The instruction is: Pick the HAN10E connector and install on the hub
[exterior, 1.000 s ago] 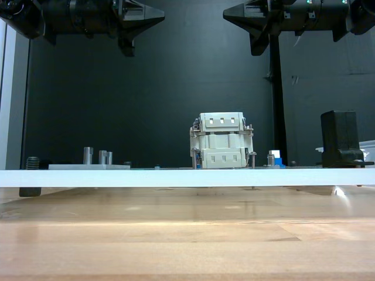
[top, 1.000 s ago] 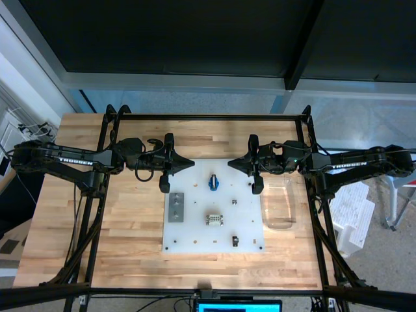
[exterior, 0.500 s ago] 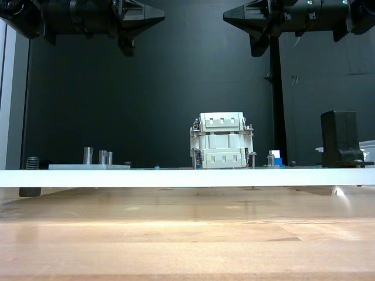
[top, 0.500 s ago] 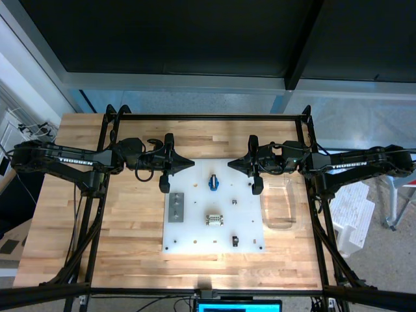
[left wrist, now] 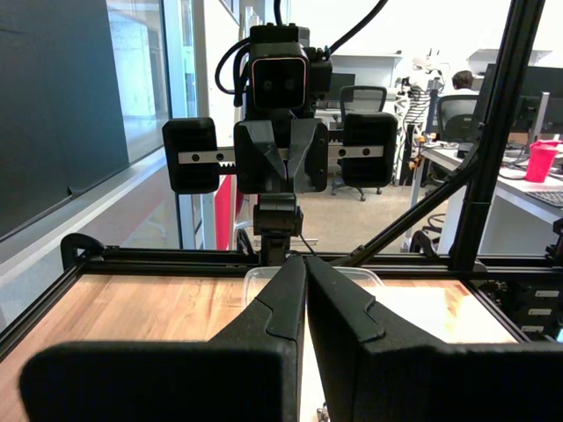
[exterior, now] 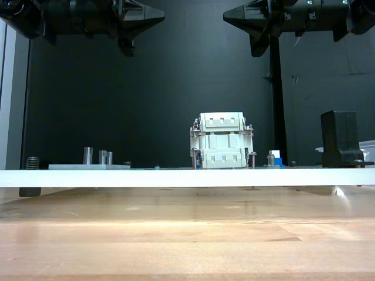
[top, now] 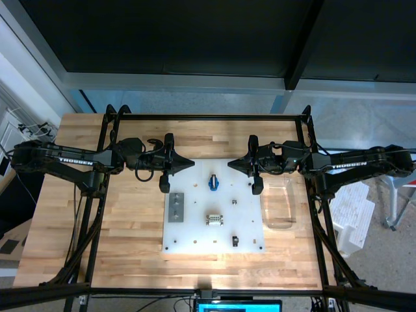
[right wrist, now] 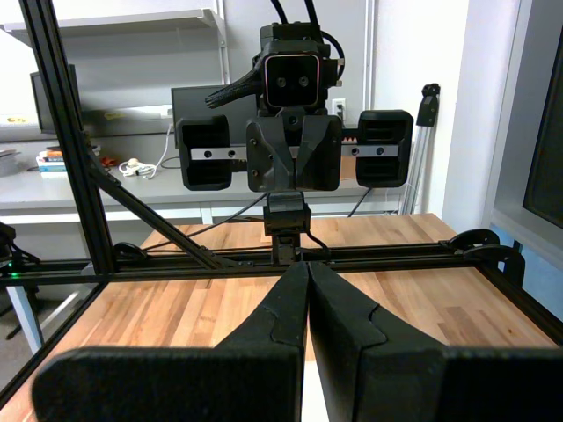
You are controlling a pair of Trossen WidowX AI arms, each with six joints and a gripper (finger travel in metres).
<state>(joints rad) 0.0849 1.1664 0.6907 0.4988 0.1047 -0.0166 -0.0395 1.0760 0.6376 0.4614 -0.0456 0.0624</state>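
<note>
On the wooden surface (top: pixel 130 227), upon the white square plate (top: pixel 195 242), the light-grey rectangular HAN10E connector (exterior: pixel 221 124) was seen seated on the beige-centred hub (exterior: pixel 221 158); installation was judged complete. The left end effector (top: pixel 192 162) and the right end effector (top: pixel 229 162) were seen closed, empty, above that plate.

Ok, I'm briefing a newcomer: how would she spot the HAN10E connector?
Find the white plate mid-table, below the raised, shut left gripper and right gripper at its far edge. Near the plate's centre stands the HAN10E connector, seemingly seated on the hub. It is the only pale, beige-grey block; the grey two-hole block to its left is darker, the blue part beyond it smaller.
</note>
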